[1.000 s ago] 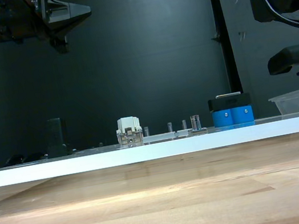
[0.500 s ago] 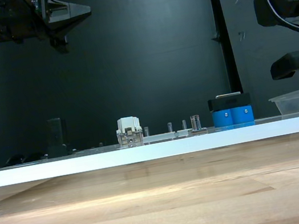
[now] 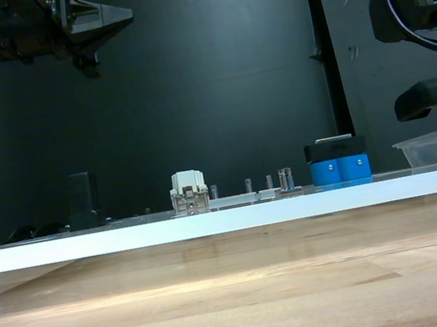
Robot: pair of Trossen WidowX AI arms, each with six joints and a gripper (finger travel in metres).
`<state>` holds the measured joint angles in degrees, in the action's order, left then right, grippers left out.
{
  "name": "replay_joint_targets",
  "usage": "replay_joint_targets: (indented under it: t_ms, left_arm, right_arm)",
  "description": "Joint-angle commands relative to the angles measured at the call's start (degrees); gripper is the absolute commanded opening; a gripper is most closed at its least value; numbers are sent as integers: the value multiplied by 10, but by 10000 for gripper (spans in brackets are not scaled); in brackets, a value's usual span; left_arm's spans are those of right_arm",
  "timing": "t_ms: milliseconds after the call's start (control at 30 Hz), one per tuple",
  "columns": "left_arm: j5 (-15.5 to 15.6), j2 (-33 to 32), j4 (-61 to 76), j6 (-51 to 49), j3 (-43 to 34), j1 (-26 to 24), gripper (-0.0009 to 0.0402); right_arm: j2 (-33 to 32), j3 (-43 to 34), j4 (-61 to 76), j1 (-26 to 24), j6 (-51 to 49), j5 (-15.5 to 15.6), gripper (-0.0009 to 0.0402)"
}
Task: Pick the M12 nut and place it on its threads and fasten
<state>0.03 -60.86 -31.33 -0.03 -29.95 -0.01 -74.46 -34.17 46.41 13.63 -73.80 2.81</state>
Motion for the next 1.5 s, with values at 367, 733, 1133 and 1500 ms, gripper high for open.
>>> replay_joint_targets:
  t_ms: [367,733,1133,1500]
  left_arm:
    - [0,0,0,0,0,0,0]
    - [0,0,0,0,0,0,0]
    - [0,0,0,0,0,0,0]
    - [0,0,0,0,0,0,0]
  right_arm:
    - [0,10,-8,0,14,0,126]
    - [0,14,-11,0,14,-2,125]
    - [1,12,-9,0,25,-2,67]
    - [9,5,-6,0,32,-3,25]
